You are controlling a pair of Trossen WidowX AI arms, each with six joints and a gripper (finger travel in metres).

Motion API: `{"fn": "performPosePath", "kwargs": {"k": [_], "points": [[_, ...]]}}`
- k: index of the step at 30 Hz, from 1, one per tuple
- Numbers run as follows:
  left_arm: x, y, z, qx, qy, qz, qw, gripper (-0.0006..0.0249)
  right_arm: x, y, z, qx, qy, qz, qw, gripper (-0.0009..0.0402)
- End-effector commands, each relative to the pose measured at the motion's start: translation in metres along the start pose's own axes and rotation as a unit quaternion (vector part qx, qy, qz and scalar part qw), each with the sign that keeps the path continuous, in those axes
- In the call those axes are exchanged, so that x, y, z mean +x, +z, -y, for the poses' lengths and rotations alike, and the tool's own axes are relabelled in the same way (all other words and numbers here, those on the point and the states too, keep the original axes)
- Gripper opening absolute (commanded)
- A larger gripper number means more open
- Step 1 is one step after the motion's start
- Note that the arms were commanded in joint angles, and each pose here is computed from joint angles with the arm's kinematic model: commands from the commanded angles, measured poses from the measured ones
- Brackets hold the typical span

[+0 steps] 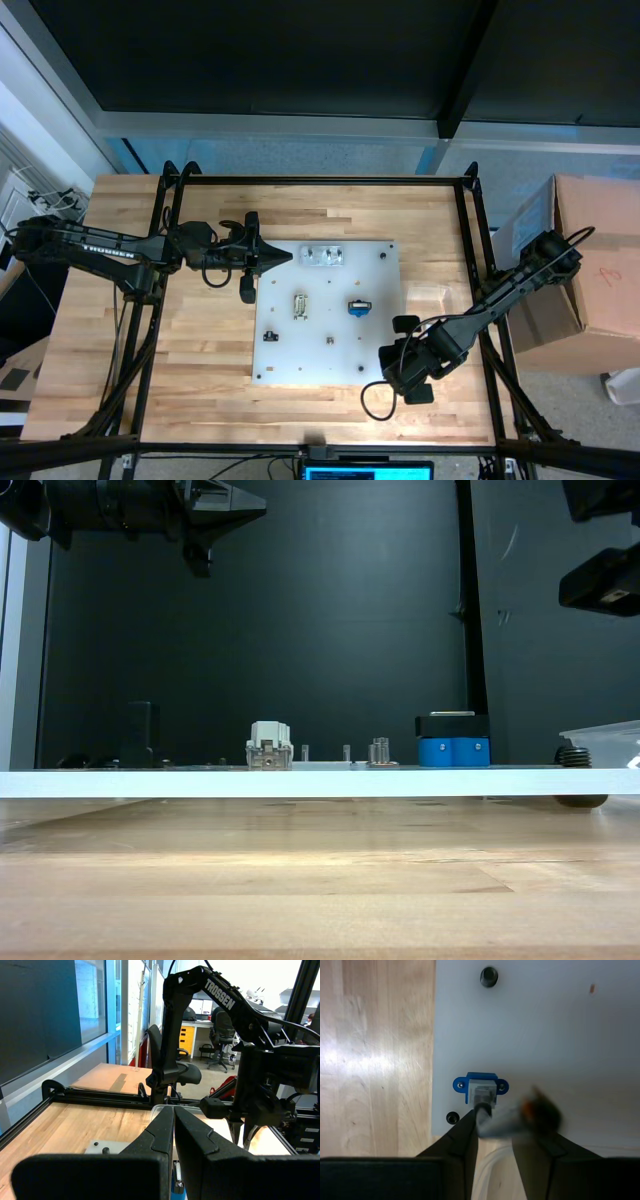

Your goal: Pick the RJ45 connector and install on the taskboard

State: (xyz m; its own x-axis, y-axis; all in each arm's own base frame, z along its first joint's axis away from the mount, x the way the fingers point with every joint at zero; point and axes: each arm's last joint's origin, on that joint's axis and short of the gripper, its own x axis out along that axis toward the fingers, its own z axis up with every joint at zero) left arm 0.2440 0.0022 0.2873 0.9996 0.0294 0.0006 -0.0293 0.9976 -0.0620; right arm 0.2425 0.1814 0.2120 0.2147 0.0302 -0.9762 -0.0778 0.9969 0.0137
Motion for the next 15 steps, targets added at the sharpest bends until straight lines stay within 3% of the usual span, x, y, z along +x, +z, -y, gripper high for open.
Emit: {"fn": "performPosePath", "kwargs": {"k": [1, 9, 15], "points": [[0.000, 0.000, 0.000, 0.000, 0.000, 0.000, 1.000, 0.0001, -0.006, 0.004, -0.002, 0.003, 0.008, 0.017, 1.000, 0.0111], [0.000, 0.000, 0.000, 0.000, 0.000, 0.000, 1.000, 0.0001, -0.026, -0.001, 0.004, 0.005, 0.012, 0.024, 1.000, 0.0117], [0.000, 0.000, 0.000, 0.000, 0.000, 0.000, 1.000, 0.0001, -0.029, -0.003, 0.006, 0.004, 0.011, 0.023, 1.000, 0.0119]]}}
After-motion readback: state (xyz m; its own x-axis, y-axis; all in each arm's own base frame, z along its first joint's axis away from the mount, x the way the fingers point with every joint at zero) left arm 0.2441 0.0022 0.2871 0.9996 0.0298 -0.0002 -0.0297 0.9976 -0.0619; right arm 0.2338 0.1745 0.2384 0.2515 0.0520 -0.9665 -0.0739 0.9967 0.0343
